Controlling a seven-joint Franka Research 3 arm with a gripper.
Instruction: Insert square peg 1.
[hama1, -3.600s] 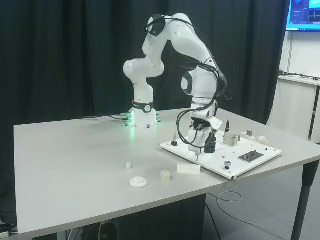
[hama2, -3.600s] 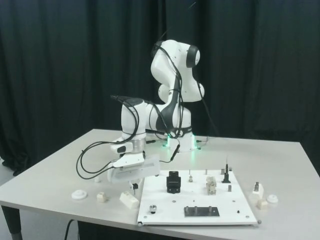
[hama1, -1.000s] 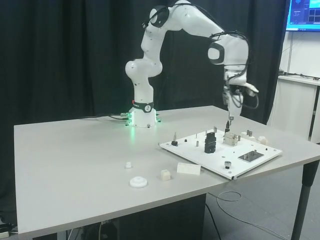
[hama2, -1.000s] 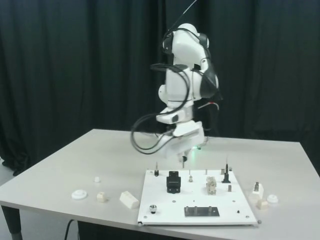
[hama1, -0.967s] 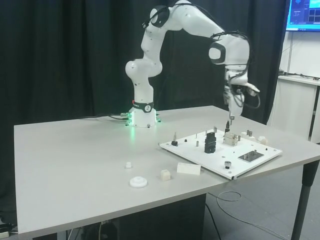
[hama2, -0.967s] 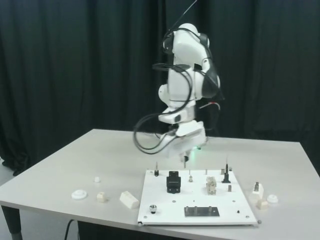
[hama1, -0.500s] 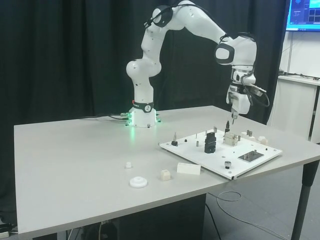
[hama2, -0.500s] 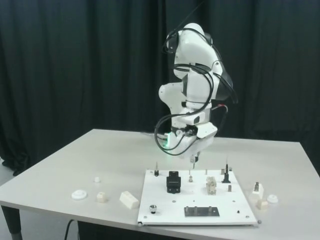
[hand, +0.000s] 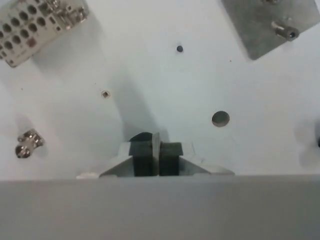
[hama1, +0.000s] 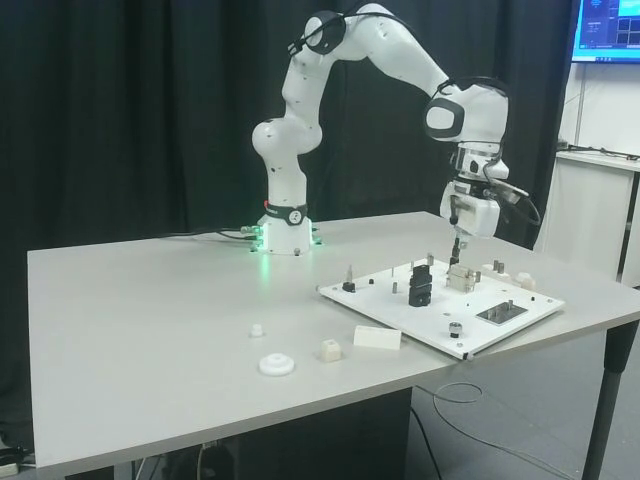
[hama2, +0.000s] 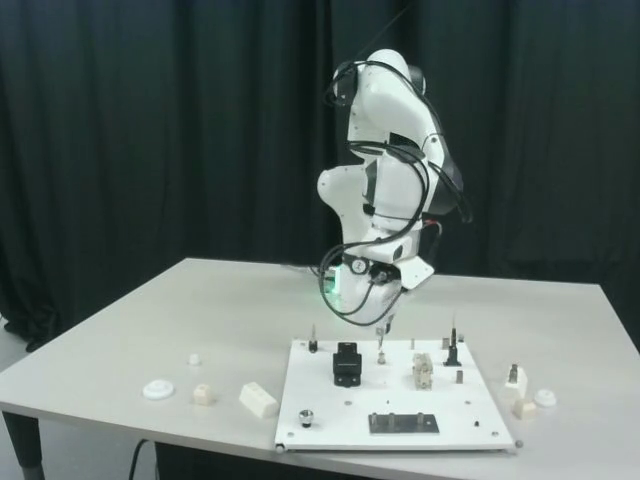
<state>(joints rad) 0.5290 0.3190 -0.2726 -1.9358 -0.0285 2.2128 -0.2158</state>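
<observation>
– White board (hama1: 441, 312) on the right of the grey table (hama1: 150, 300): is the gripper (hand: 156, 151) over it?
– Yes, it hangs above the board's far side, clear of the surface.
– And its fingers?
– Pressed together on a slim peg (hama1: 457, 243) that points straight down from the tips. In the wrist view only a thin sliver shows between the black pads (hand: 144, 152).
– What lies below?
– Bare board with a round hole (hand: 220, 118) near the fingertips, a perforated block (hand: 31, 24) and a grey plate (hand: 265, 22) further off.
</observation>
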